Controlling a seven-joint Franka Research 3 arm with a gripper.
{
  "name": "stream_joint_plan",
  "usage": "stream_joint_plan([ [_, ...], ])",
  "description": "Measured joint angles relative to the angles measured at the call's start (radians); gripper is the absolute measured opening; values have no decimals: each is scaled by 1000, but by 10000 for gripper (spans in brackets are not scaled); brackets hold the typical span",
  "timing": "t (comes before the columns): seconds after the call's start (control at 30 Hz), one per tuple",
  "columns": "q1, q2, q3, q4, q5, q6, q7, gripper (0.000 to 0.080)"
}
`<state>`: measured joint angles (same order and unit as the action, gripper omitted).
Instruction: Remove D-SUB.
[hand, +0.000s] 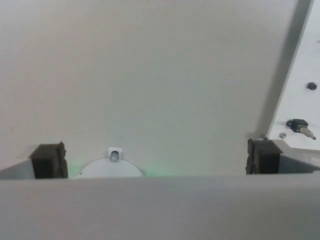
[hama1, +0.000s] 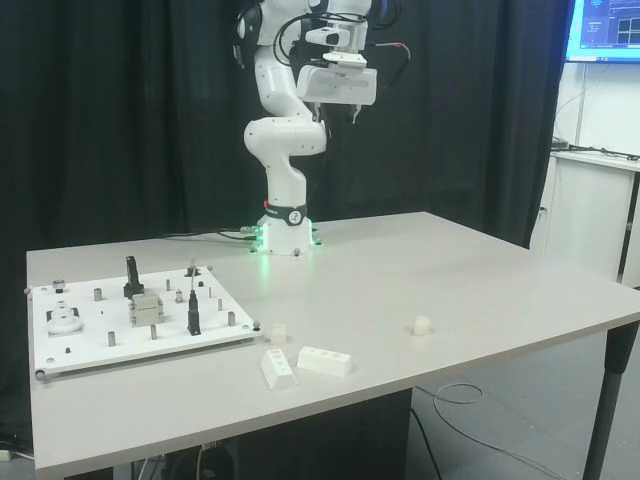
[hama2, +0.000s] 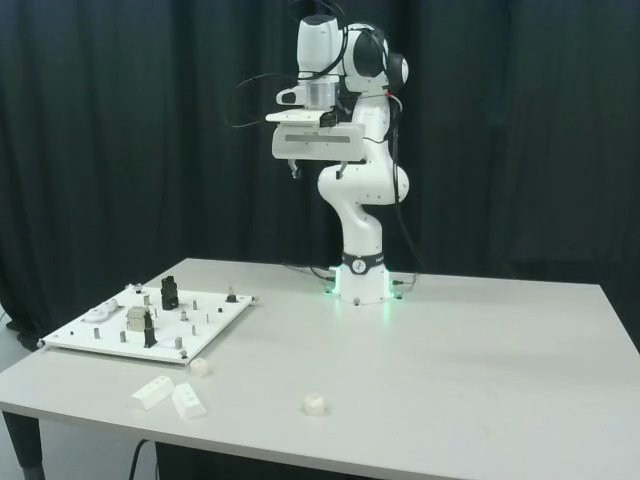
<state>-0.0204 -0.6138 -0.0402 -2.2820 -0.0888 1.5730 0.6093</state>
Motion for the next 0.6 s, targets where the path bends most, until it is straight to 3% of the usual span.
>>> stream_joint_plan([
  [0.6,0,42,-9,0,7,47,24,800],
])
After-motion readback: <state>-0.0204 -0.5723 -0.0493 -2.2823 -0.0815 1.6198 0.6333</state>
